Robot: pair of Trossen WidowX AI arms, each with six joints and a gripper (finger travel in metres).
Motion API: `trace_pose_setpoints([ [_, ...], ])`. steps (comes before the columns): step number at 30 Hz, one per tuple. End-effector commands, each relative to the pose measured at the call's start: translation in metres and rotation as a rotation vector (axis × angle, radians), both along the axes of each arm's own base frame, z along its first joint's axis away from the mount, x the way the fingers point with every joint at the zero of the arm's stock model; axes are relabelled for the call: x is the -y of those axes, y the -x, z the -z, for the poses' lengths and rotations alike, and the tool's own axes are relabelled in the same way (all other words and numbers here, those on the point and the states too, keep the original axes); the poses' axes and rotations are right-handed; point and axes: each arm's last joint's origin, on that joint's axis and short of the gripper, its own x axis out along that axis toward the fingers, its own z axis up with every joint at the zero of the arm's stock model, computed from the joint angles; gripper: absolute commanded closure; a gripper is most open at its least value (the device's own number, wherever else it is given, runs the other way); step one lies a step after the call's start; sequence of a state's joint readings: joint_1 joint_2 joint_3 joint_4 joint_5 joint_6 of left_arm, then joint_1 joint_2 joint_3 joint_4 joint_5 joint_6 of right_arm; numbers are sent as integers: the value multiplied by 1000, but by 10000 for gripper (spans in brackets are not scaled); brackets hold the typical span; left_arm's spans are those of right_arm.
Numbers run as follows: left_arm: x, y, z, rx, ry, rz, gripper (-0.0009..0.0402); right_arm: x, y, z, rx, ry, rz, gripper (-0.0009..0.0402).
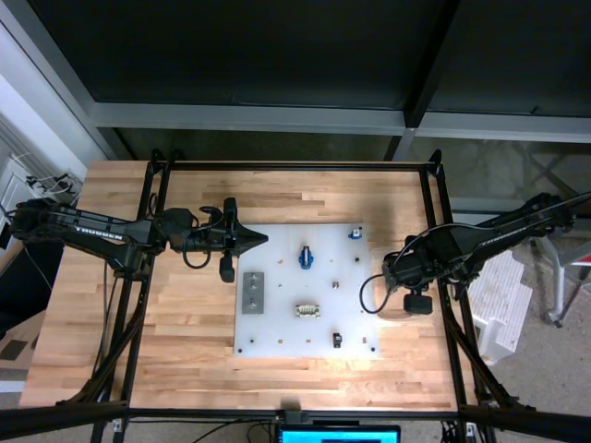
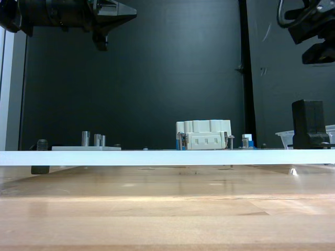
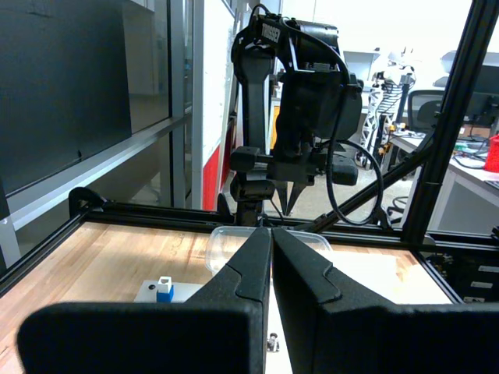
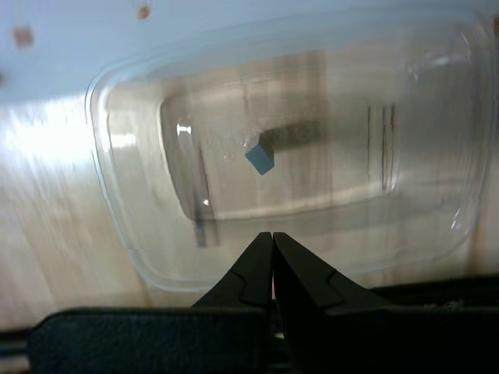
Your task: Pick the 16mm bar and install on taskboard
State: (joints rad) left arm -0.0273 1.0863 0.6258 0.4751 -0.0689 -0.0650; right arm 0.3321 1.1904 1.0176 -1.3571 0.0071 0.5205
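Now: right gripper [image 4: 272,236] over tray [image 4: 117,226], left gripper [image 1: 262,239] above board [image 1: 277,323]; fingers [image 4: 249,273] closed, empty; 16mm bar not discernible. Open b4 descending.

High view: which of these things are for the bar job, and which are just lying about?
For the job: taskboard; left gripper, shut, high over its far left corner; right gripper, shut, over the tray; bar, cannot tell where, in neither gripper.
Lying about: connector on the board; blue bit in the tray.
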Motion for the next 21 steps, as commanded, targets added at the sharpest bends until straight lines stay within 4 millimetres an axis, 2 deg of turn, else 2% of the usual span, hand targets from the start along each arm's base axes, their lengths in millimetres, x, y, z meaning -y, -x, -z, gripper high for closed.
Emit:
trace_pose_setpoints([
  [1,0,0,0,0,0,0,392,0,0,0,0,-3,79,393],
  [6,0,0,0,0,0,0,393,0,-1,0,6,-9,194,393],
  [15,0,0,0,1,0,0,392,0,-1,1,15,-3,531,393],
  [21,0,0,0,1,0,0,393,1,-1,1,16,-6,637,393],
])
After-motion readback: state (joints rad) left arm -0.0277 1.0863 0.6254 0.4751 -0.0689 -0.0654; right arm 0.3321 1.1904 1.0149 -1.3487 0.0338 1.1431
